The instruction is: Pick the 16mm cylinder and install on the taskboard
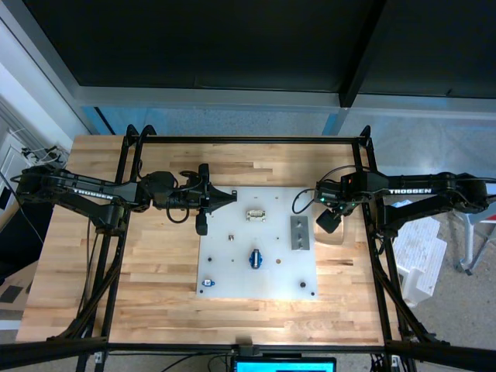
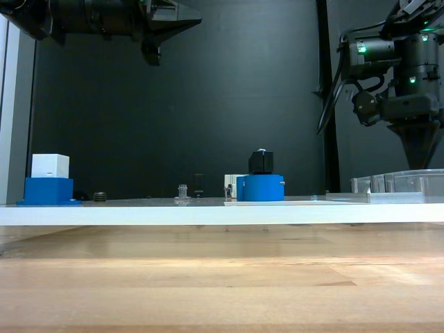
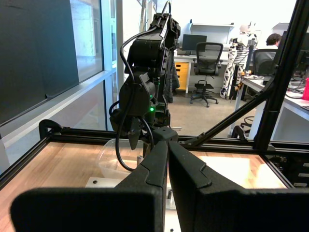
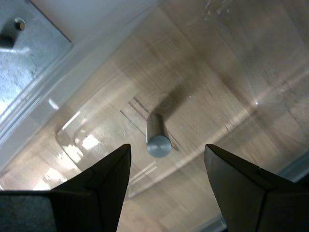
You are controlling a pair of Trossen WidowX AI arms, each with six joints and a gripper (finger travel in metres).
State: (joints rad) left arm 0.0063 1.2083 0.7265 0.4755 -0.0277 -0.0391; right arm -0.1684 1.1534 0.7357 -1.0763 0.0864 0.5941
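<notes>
Your left gripper [image 1: 229,198] hangs high over the far-left corner of the taskboard [image 1: 232,271], pointing inward, and its fingers [image 3: 149,169] are pressed together with nothing between them. On the white board you have a small blue-and-white connector [image 1: 207,284] at the near-left corner, the blue fitting [image 1: 255,259] near the middle, and the grey metal block [image 1: 300,232] towards the right edge. Just beyond that edge your right gripper [image 1: 329,222] points down over a clear tray [image 4: 67,140] that sits beside the board on the wooden table [image 1: 139,271]. Its fingers [image 4: 104,179] are spread apart and hold nothing. The 16mm cylinder [image 4: 157,137] is inside the tray, below the gap between them and untouched. It seems to stand on end, though through the glare on the plastic you cannot be sure. From the low view the fingertips sit just above the tray's rim.
</notes>
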